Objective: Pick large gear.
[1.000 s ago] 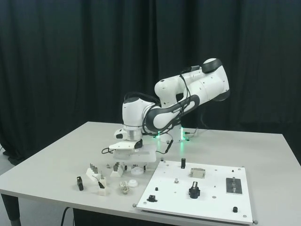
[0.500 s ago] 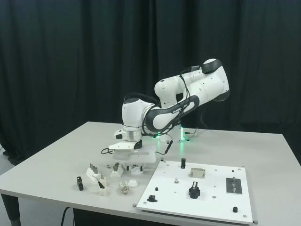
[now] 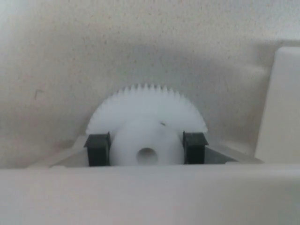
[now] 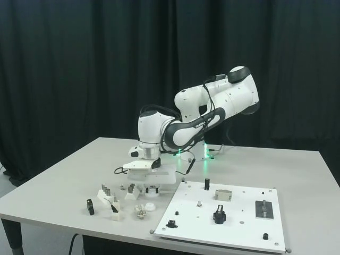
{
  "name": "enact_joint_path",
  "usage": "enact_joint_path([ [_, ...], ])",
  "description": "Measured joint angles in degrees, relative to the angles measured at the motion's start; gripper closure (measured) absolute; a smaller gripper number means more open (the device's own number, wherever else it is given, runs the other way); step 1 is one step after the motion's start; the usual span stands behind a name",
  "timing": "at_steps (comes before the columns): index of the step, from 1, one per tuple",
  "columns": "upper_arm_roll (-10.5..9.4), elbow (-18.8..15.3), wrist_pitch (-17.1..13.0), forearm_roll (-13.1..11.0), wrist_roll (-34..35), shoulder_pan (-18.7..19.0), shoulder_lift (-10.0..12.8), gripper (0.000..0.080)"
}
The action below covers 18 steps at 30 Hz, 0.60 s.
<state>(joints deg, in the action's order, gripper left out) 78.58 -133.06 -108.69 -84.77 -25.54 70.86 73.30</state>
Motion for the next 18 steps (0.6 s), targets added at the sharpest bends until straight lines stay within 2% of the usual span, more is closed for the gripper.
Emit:
enact_joint_path([
  [7, 0.40, 0.18, -0.07, 0.00, 0.15, -0.02, 0.00, 0.0472],
  [18, 2.73, 0.69, 0.76, 0.34, 0.89, 0.23, -0.06, 0.0472],
])
